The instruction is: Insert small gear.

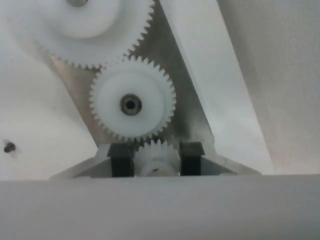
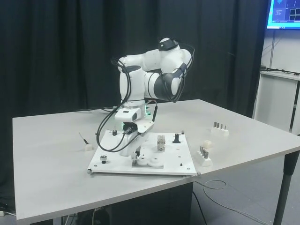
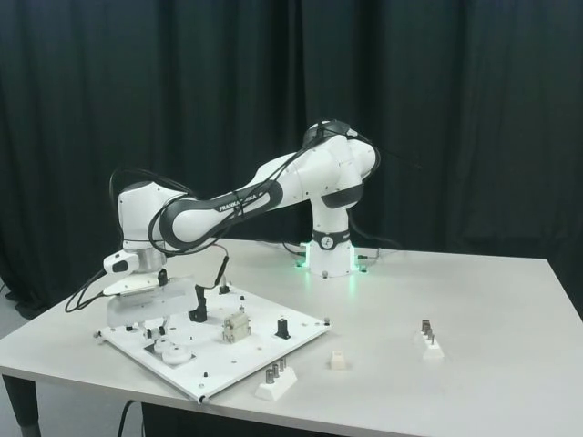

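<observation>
The pincer has its two black fingers closed narrowly onto the small gear, one finger pressed to each side of it, so the gear sits squarely between the tips and straight below the wrist, its axis running upright along the line of the fingers. Just beyond the small gear lies the middle gear, already seated on its peg, and the teeth of the two look to be touching or all but touching where their rims come together; I cannot tell whether the small one is fully down on its own peg or only partway. On the far side of the middle gear is the large gear, meshed with it. All three lie on a grey metal plate let into the white board, which rests on the grey bench. Judging by this, the coming move is a straight downward press, with perhaps a slight twist so the teeth slip into those of the middle gear.
</observation>
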Robot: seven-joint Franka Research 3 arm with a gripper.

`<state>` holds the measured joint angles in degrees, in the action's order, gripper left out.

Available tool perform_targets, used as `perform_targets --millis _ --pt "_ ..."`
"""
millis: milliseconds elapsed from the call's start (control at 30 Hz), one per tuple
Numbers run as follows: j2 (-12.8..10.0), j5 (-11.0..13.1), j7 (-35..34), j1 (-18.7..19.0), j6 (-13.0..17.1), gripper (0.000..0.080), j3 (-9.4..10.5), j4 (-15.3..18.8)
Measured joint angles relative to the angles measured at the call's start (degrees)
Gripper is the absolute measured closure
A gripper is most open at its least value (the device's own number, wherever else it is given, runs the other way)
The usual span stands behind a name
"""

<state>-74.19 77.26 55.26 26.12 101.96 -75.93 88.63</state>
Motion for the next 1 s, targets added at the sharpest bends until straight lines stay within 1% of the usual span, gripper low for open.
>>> perform_targets --millis 167,333,400,633,767,900,1000 --pt "0.0 0.0 3.5 0.0 0.0 0.0607 0.0 0.0" --pt "0.0 0.0 3.6 0.0 0.0 0.0607 0.0 0.0" --pt "0.0 0.0 2.5 0.0 0.1 0.0607 0.01 0.1" --pt "0.0 0.0 -7.1 0.0 0.3 0.0607 0.02 0.1" --pt "0.0 0.0 -11.2 0.0 0.4 0.0607 0.02 0.1" --pt "-0.1 0.0 -11.7 0.1 0.4 0.0607 0.02 0.1" --pt "-0.1 -0.1 -10.6 0.1 0.5 0.0607 0.02 0.1"
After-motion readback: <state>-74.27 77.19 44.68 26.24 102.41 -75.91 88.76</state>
